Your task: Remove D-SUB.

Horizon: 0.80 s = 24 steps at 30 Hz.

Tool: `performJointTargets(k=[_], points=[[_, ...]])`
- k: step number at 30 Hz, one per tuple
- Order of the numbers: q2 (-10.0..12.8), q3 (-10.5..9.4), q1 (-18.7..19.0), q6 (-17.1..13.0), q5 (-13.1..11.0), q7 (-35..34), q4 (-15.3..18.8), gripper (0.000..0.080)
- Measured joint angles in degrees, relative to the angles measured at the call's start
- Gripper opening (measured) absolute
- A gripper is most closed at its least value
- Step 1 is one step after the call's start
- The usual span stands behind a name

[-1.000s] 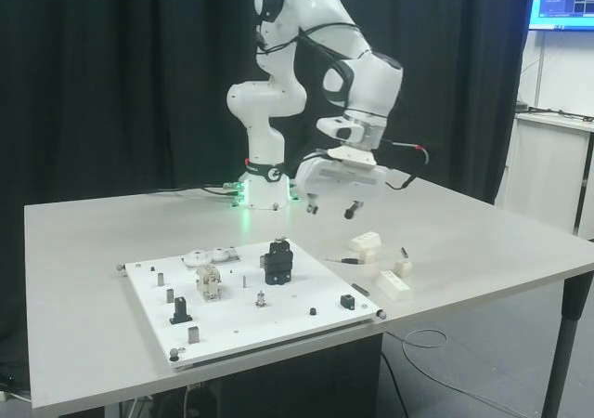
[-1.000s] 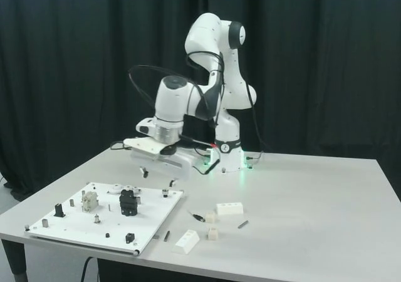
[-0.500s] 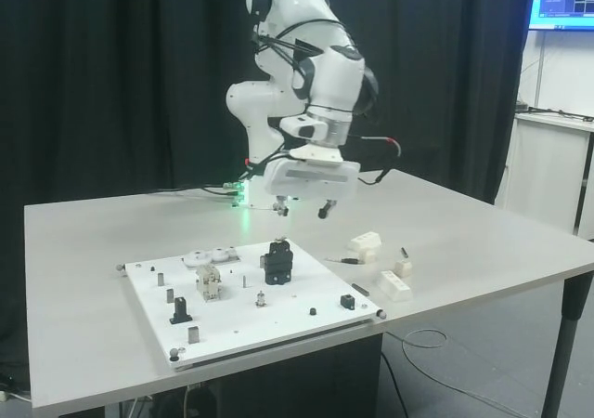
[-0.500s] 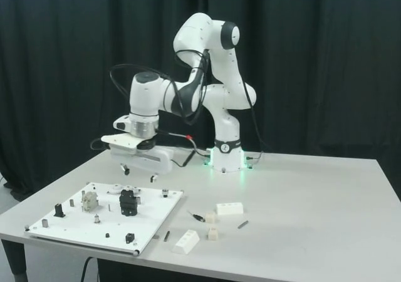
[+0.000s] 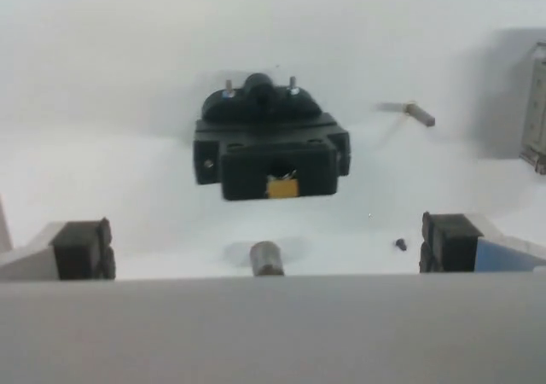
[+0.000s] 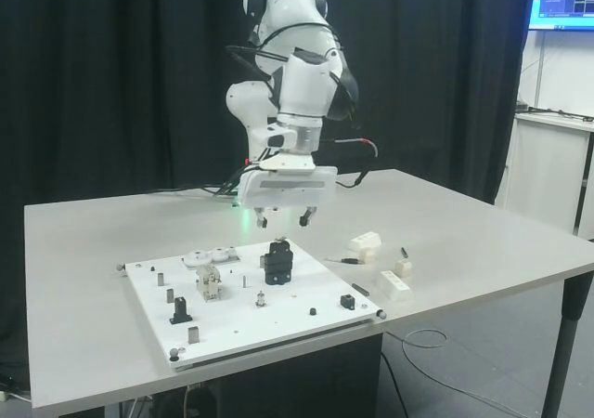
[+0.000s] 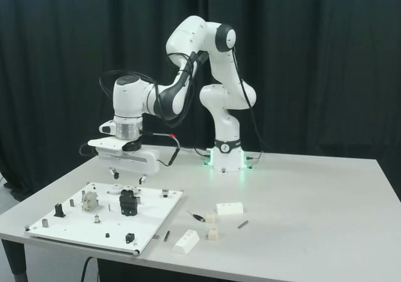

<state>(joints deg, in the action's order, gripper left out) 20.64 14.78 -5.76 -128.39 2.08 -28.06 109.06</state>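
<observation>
The gripper (image 6: 283,219) hangs above the white board (image 6: 243,305), fingers (image 5: 82,249) spread wide and holding nothing. The black D-SUB (image 5: 270,152) sits on the board directly below, apart from both fingertips. White blocks (image 6: 380,267) lie on the grey table (image 6: 74,251) beside the board.
</observation>
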Motion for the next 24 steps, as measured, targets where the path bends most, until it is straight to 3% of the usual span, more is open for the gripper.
performJointTargets(k=[14,24], points=[[3.42,1.4,0.01,-0.66,-4.73,5.58,-2.1,0.08],[5.3,1.4,0.19,-0.47,-5.51,5.8,-3.4,0.08]])
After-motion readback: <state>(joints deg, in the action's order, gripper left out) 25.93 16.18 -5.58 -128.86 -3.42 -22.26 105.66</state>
